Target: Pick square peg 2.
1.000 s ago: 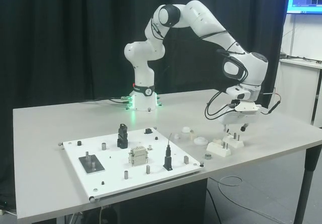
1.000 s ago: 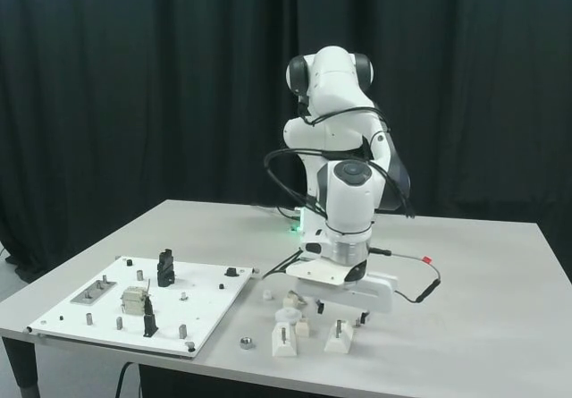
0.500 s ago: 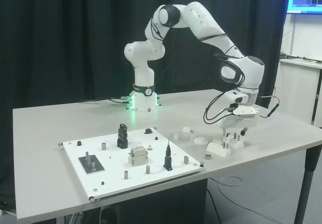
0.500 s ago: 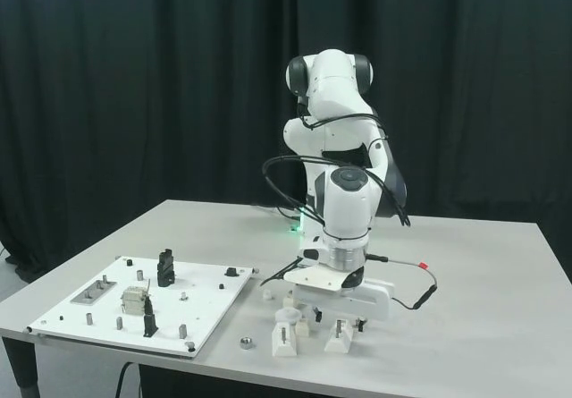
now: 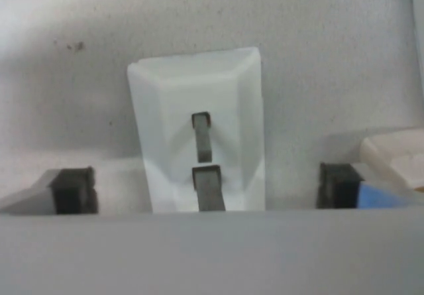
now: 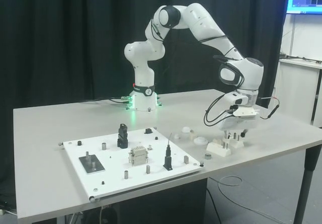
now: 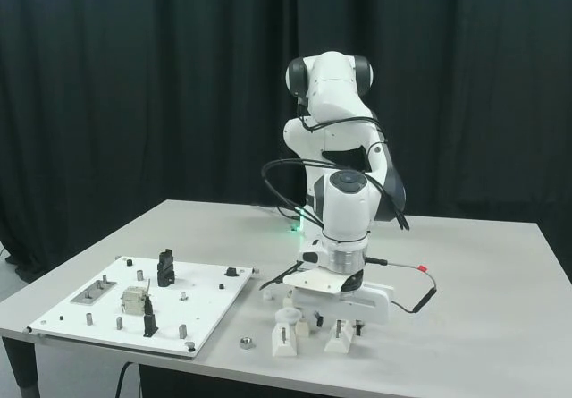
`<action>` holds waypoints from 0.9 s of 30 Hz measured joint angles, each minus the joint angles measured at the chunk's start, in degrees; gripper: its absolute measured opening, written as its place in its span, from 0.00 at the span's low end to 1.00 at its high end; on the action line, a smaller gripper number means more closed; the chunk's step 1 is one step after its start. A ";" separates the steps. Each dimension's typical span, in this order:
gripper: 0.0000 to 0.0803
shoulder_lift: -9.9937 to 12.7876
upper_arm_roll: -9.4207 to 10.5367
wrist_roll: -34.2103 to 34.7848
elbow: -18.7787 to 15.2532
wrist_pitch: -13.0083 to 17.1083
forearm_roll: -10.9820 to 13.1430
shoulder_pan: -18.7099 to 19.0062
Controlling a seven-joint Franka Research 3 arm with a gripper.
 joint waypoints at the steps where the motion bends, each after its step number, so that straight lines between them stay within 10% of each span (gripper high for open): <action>1: 0.97 0.00 -0.01 0.00 0.00 0.00 0.00 0.00; 5: 0.97 0.00 -0.07 -0.03 0.00 0.00 0.00 0.00; 6: 0.76 0.00 -0.10 -0.09 0.00 0.00 0.00 0.00; 15: 0.76 -0.05 -0.41 -0.41 0.05 -0.03 0.00 0.00; 16: 0.27 -0.06 -0.42 -0.41 0.06 -0.03 0.00 0.00; 27: 0.10 -0.37 -0.43 -0.41 0.22 -0.04 0.01 0.00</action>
